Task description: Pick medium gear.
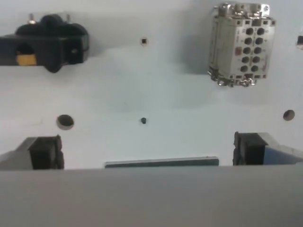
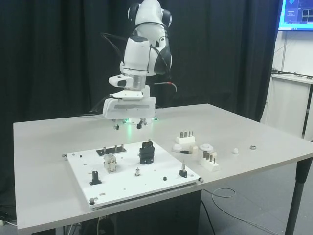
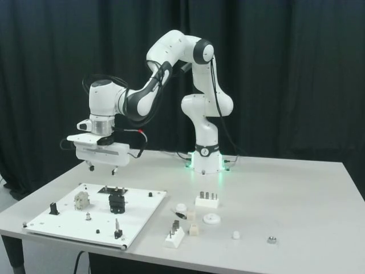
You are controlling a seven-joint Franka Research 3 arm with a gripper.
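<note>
Medium gear (image 3: 211,218): white, round, flat disc with a toothed rim, lying on the grey desk (image 3: 296,194) beside the white board (image 3: 142,214), near small white holders.
Gripper (image 3: 102,168): above the board's far edge, jaws released, holding nothing.

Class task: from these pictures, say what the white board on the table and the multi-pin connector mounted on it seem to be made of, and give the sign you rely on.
White board: probably painted metal or rigid plastic; flat, thin-edged, matt, with drilled holes. Multi-pin connector: likely moulded plastic body, pale and dull, with shiny metal-looking clips at its ends. Neither can be settled by look alone.
</note>
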